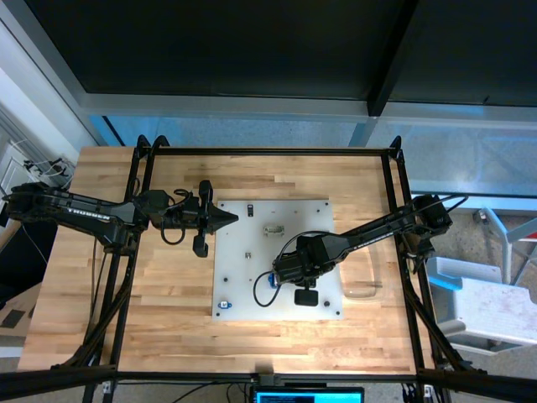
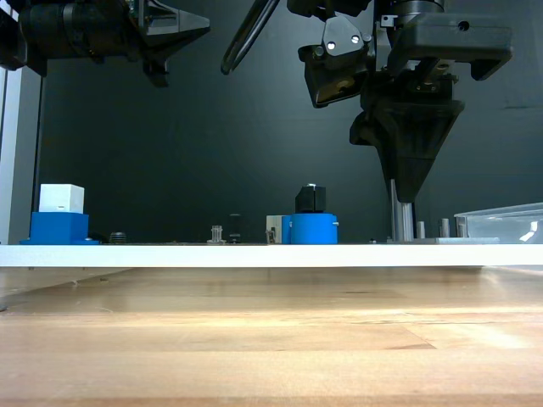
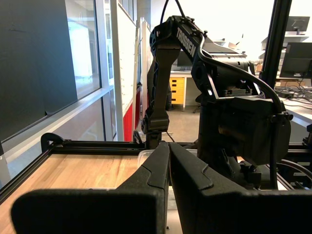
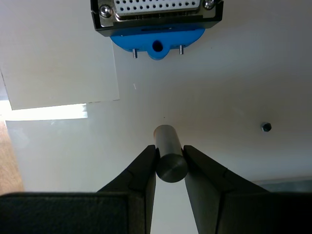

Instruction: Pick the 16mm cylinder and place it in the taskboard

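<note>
My right gripper is shut on the 16mm cylinder, a grey metal rod held upright between the two fingers. It hangs over the right half of the white taskboard, near a blue multi-pin connector. In the low view the cylinder points straight down from the right gripper, and its lower end reaches about board level. My left gripper is shut and empty, held high beside the board's left edge, pointing right.
A clear plastic tray lies just off the board's right edge. On the board stand a blue mount with a white block, a blue round mount with a black cap and short metal pegs.
</note>
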You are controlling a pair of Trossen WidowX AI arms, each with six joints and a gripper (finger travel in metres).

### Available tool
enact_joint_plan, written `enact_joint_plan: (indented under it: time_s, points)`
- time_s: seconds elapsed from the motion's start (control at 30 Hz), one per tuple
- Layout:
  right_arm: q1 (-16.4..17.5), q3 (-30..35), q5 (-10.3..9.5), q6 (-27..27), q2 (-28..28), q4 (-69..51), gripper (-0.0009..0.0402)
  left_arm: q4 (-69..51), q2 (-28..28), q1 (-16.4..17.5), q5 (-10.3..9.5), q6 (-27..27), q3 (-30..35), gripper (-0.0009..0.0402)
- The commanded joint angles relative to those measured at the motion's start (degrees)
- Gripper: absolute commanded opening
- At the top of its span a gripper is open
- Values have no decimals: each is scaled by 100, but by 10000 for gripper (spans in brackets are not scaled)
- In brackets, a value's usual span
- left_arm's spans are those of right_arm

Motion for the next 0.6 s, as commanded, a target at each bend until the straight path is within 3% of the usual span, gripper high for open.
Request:
enact_joint_plan:
  time_s: [0.03,0.53,0.6]
  points:
    - [0,-4,-7,7,28,-2,43,0,2,2,2,2,0,0]
    - [2,-15,-28,4,28,9,43,0,2,2,2,2,0,0]
    - [2,-26,-116,4,28,13,43,0,2,0,2,2,0,0]
